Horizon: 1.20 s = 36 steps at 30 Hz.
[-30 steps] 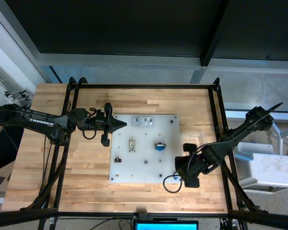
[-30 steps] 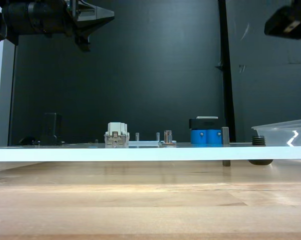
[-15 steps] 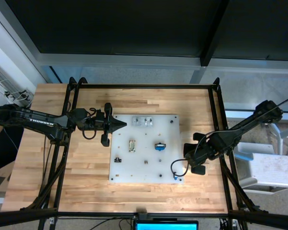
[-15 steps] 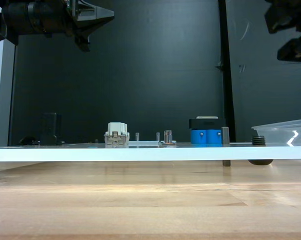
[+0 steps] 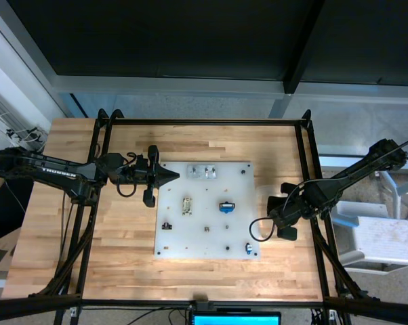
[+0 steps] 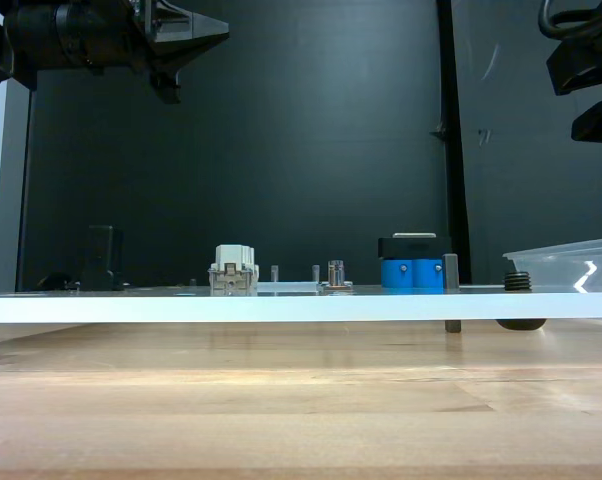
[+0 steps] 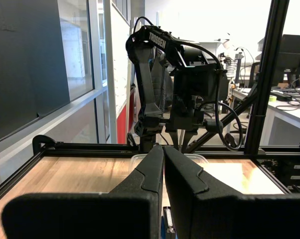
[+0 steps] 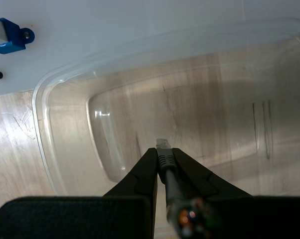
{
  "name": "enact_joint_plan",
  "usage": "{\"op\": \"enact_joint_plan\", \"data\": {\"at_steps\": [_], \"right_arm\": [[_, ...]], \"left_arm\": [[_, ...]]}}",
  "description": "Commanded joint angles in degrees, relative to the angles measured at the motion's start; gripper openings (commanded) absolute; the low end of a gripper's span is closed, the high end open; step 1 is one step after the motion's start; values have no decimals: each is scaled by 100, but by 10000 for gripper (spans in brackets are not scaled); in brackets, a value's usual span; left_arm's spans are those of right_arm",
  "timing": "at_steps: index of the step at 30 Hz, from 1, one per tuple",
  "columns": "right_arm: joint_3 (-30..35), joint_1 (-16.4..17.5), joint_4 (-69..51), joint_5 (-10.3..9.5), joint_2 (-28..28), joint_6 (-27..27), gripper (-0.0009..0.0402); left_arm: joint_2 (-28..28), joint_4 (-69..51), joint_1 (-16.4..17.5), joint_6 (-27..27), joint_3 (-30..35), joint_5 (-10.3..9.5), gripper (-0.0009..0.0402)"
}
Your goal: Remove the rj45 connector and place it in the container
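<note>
The rj45 connector (image 8: pixel 163 145) is a small clear-tipped plug on a short dark cable, and my right gripper (image 8: pixel 160 155) is shut on it just behind the plug. It hangs above the floor of the container (image 8: pixel 40 104), a clear shallow tray lying on the wood beside the white board (image 8: pixel 140 20). In the high view the right gripper (image 5: pixel 277 215) is just off the board's right edge, with the cable looping below it. My left gripper (image 5: pixel 169 175) is shut and held high at the board's left edge, holding nothing.
The white board (image 5: pixel 173 237) carries a bright-blue block (image 5: pixel 226 207), a silver-beige connector (image 5: pixel 187 206), a small black part (image 5: pixel 166 225) and a tiny blue-white piece (image 5: pixel 249 248) at its near right corner. A black frame rail (image 5: pixel 316 203) runs along the table's right side.
My right gripper has risen from the board's near right corner and carried the cable away and to the right, over the container. The left arm has not moved.
</note>
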Motion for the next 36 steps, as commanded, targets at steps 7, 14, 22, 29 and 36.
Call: {"op": "enact_joint_plan", "data": {"at_steps": [7,14,22,29,36], "right_arm": [[2,2,2,11,4,0,49],[2,2,2,11,17,7,110],[2,2,-2,9,17,2,170],[2,4,-2,9,17,2,200],[2,4,0,9,17,0,205]], "left_arm": [[2,0,0,0,0,0,1],[2,0,2,0,0,0,1],[0,0,2,2,0,0,1],[0,0,2,0,0,0,1],[0,0,0,0,0,0,1]]}}
